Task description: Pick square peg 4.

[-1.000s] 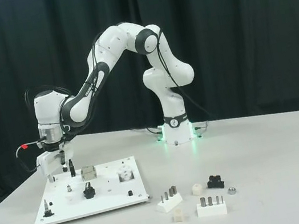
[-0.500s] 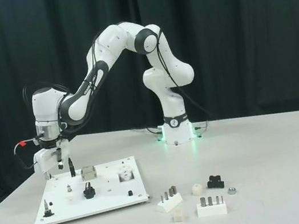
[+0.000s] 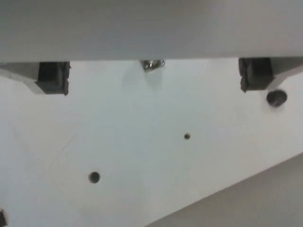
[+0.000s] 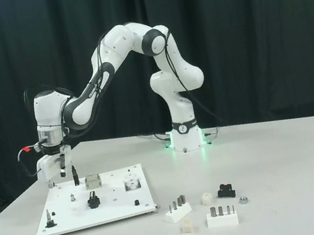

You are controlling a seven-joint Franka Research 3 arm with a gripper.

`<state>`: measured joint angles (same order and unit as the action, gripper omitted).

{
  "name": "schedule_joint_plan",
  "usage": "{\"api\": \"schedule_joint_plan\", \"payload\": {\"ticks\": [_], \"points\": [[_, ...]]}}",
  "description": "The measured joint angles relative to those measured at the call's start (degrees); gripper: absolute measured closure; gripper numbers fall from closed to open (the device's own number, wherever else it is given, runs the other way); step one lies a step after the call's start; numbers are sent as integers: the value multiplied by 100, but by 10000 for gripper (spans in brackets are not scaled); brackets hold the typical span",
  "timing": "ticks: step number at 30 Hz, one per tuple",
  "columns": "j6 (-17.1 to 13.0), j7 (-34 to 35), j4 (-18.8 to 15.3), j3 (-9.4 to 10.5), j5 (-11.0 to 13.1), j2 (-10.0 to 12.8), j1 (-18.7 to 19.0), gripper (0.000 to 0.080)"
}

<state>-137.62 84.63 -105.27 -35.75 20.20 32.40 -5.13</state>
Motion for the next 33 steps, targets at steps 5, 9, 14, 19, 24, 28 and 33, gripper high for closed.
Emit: {"api": "schedule_joint_plan", "payload": {"ticks": [5, 9, 14, 19, 24, 28, 33], "points": [[63, -298, 1, 63, 2, -74, 76, 3], [167, -535, 1, 138, 3, -168, 181, 3], [309, -798, 1, 224, 3, -287, 371, 3], [479, -1022, 1, 236, 3, -367, 650, 3], [660, -1175, 1, 237, -11, -429, 942, 3], [808, -1272, -4, 236, -36, -486, 1171, 3], [1063, -1318, -26, 236, -93, -586, 1467, 3]]}}
